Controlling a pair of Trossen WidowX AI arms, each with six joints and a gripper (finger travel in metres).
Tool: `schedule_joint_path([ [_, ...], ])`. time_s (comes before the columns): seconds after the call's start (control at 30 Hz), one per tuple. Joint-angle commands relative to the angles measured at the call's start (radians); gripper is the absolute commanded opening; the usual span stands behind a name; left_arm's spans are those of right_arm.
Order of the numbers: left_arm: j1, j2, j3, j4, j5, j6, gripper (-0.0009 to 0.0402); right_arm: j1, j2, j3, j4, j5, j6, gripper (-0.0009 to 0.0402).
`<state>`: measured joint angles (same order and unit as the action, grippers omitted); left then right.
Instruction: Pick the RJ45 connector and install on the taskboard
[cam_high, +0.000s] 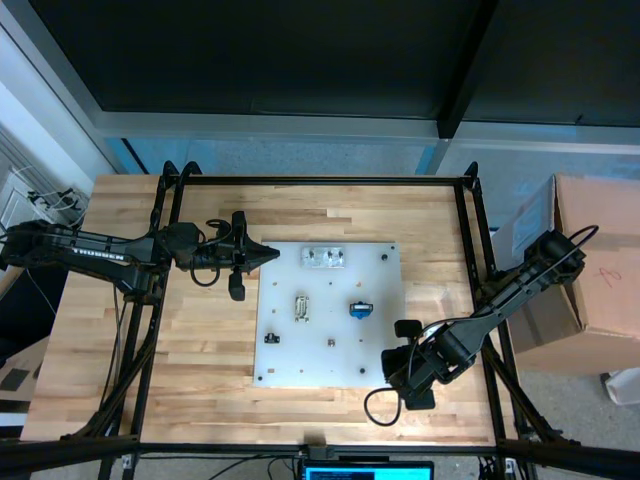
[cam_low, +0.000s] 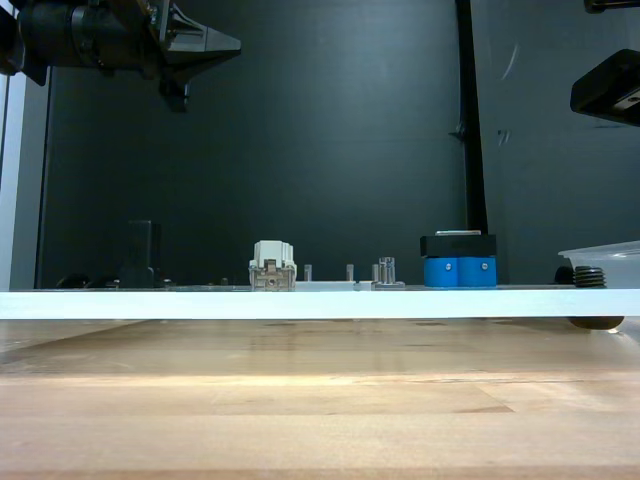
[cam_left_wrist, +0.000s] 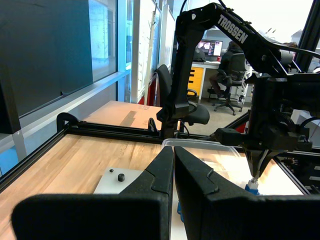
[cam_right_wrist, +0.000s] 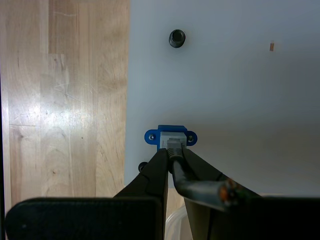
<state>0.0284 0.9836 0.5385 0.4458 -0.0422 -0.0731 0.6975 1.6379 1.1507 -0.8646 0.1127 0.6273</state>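
In the right wrist view my right gripper (cam_right_wrist: 173, 154) is shut on a dark cable (cam_right_wrist: 200, 187) just behind the clear RJ45 connector (cam_right_wrist: 172, 145). The connector's tip lines up with the socket of the blue mount (cam_right_wrist: 152, 136) on the white taskboard (cam_right_wrist: 240, 100). The low view shows the blue mount (cam_low: 458, 270) with no cable or fingers over it, so the connector is held clear of its seat. In that view the right arm (cam_low: 608, 92) shows high at the right edge. My left gripper (cam_high: 272, 255) hovers shut and empty over the board's far left edge, well above it (cam_low: 232, 44).
A clear plastic container (cam_left_wrist: 200, 146) stands by the board's right side (cam_low: 605, 255). A grey connector block (cam_high: 301, 308) and small studs sit mid-board. A black knob (cam_right_wrist: 176, 38) lies near the board's edge. Black frame rails (cam_high: 320, 181) ring the table, and a cardboard box (cam_high: 590, 270) stands right.
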Motion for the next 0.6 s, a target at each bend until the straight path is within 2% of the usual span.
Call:
schedule_joint_path([
  [0.03, 0.000, 0.000, 0.000, 0.001, 0.000, 0.000, 0.0000, 0.001, -0.008, 0.000, -0.004, 0.000, 0.005, 0.0012],
  [0.33, 0.000, 0.000, 0.000, 0.000, 0.000, 0.000, 0.0000, 0.001, -0.028, 0.000, 0.010, 0.000, 0.005, 0.0096],
  [0.6, 0.000, 0.000, 0.000, 0.001, 0.000, 0.000, 0.0000, 0.001, -0.102, 0.000, -0.013, 0.000, 0.014, 0.0126],
])
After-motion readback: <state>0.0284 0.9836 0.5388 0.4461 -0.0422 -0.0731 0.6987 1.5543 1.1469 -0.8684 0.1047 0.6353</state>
